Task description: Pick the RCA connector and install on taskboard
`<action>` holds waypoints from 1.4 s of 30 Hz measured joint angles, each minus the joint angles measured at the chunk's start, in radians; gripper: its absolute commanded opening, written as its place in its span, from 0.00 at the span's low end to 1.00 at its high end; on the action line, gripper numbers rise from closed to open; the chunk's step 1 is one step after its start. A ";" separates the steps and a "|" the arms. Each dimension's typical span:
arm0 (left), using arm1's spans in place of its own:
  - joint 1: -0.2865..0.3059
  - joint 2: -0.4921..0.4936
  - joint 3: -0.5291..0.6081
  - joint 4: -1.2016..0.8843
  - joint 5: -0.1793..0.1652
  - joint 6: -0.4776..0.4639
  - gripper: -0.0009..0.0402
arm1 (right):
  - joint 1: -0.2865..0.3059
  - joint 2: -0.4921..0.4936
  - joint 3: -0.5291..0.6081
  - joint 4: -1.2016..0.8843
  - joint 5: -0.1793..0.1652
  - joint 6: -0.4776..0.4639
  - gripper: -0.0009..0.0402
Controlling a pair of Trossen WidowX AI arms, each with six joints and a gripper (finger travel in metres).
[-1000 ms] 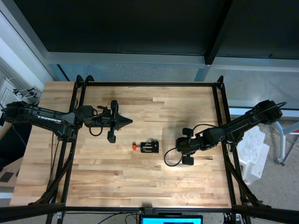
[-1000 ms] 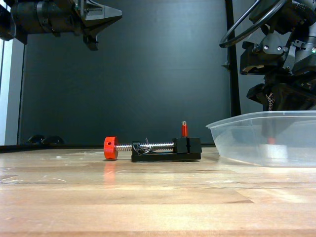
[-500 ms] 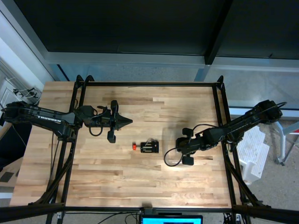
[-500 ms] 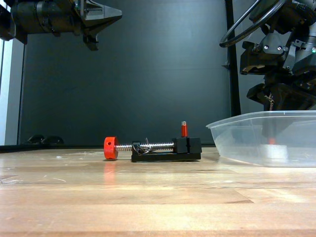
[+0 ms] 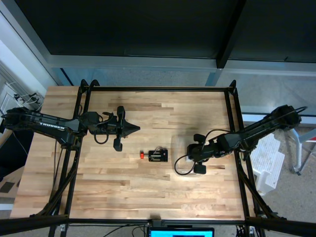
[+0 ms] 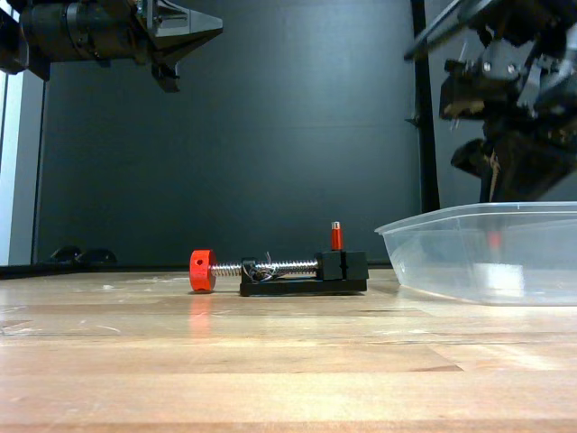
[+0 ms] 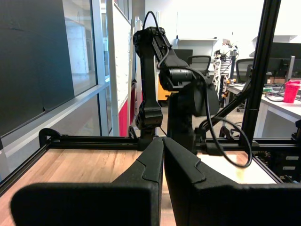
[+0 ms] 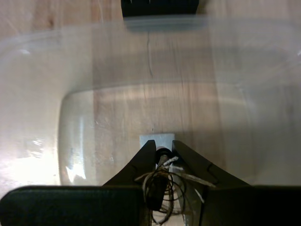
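Clear plastic tray [image 6: 433, 257] sits at the low view's lower right, on the wooden desk [image 5: 148, 192]. Over its floor the right tool [image 8: 163, 146] is clenched on the RCA connector [image 8: 157, 139], with thin wires trailing from it. At the high view's centre the taskboard [image 5: 158, 156] lies flat, red stub pointing left. Farther back, upper left, the left tool [image 5: 134, 129] hovers with fingers pressed together, gripping nothing.
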 measured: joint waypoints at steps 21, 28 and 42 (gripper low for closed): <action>0.000 0.000 0.000 0.000 0.000 0.000 0.02 | -0.020 -0.123 0.200 -0.272 -0.022 -0.045 0.02; 0.000 0.000 0.000 0.000 0.000 0.000 0.02 | -0.072 -0.038 0.262 -0.266 -0.035 -0.098 0.02; 0.000 0.000 0.000 0.000 0.000 0.000 0.02 | -0.099 0.194 0.441 -0.260 -0.036 -0.127 0.02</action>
